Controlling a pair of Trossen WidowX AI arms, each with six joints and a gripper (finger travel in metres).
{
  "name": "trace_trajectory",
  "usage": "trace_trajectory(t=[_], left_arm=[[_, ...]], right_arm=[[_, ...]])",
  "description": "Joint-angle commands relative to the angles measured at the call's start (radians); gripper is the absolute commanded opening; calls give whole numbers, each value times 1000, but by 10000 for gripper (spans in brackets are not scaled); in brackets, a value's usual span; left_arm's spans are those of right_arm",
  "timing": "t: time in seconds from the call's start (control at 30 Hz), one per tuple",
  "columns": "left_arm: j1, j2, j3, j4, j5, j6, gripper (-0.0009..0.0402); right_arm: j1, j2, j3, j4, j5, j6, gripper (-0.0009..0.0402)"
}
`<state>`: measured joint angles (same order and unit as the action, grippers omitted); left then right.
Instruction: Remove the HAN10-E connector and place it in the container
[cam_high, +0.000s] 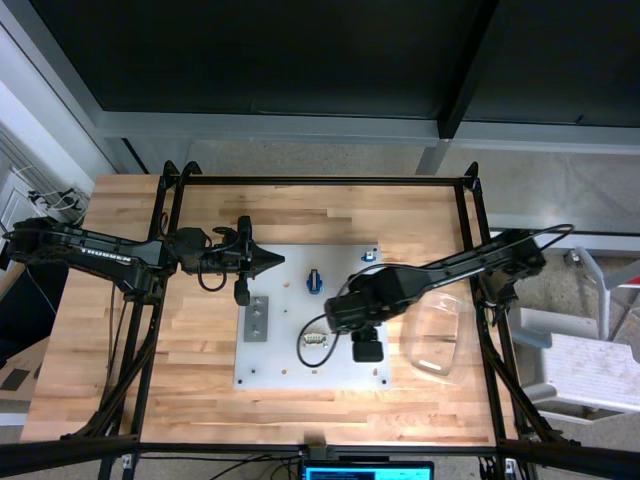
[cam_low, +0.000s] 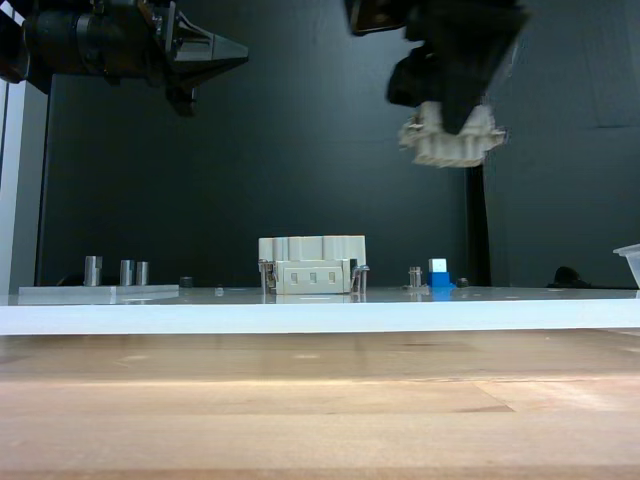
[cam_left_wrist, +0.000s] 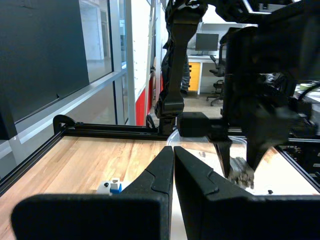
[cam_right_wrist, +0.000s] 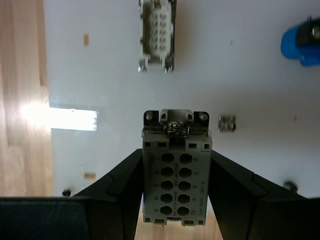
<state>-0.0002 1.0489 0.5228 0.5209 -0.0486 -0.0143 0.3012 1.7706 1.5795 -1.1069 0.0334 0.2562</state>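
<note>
Right hand (cam_right_wrist: 175, 159) clamps the HAN10-E connector (cam_low: 450, 140) above the board (cam_high: 290, 375); next, probably, carry it over the container (cam_high: 445, 342). Left hand (cam_left_wrist: 173, 155) hovers closed, empty, over the board's far-left corner.

HAN10-E connector (cam_right_wrist: 175, 180): pale grey-beige block, ten holes, clamped in right gripper (cam_right_wrist: 175, 152) jaws, aloft above board (cam_high: 290, 372). Container (cam_high: 440, 335): clear tub, upright on surface (cam_high: 150, 400) beside board.

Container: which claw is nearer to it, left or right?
Right. The right claw, holding the HAN10-E connector, hangs above the board toward the container; the left claw, shut, is over the board's opposite edge.
</note>
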Motion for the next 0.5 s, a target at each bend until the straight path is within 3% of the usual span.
trace_trajectory(t=[0.03,0.5], left_arm=[[0,0,0,0,0,0,0],[0,0,0,0,0,0,0]], right_arm=[[15,-59,-77,21,1,21,20],[81,-267,-325,59,2,95,20]])
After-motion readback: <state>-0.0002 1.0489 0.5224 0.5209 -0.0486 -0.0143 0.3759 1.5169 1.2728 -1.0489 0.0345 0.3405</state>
